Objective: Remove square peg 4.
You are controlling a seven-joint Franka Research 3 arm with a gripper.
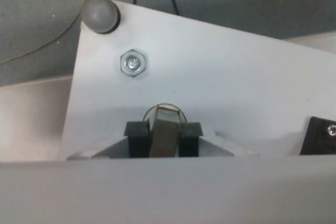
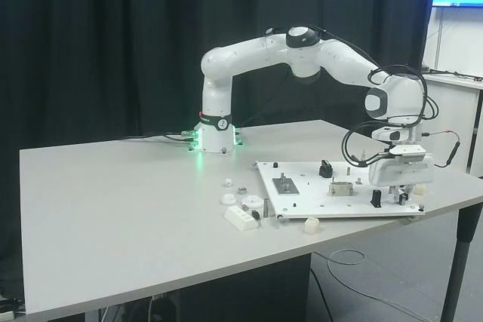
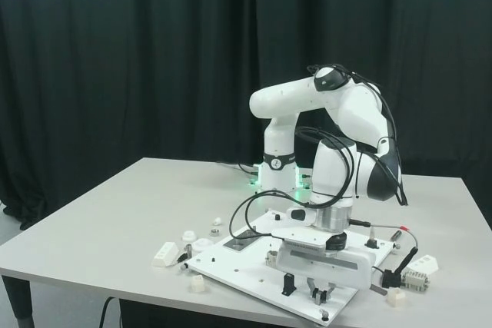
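In the wrist view my gripper (image 1: 163, 141) is shut on a grey square peg (image 1: 163, 136), with one black finger on each side of it. The peg's far end meets a round outline on the white board (image 1: 226, 77); I cannot tell whether it is seated or lifted. In the first room view the gripper (image 2: 398, 192) is low over the board's (image 2: 309, 200) right end, near the table's front edge. In the second room view the gripper (image 3: 318, 289) points down at the board's (image 3: 246, 274) near corner, and the peg is too small to make out.
On the board, a grey round foot (image 1: 101, 13) and a hex nut (image 1: 133, 62) lie beyond the peg, and a black part (image 1: 319, 136) sits to one side. Small white parts (image 2: 241, 216) (image 2: 310, 224) lie on the grey table beside the board. A white connector (image 3: 419, 270) lies at its other end.
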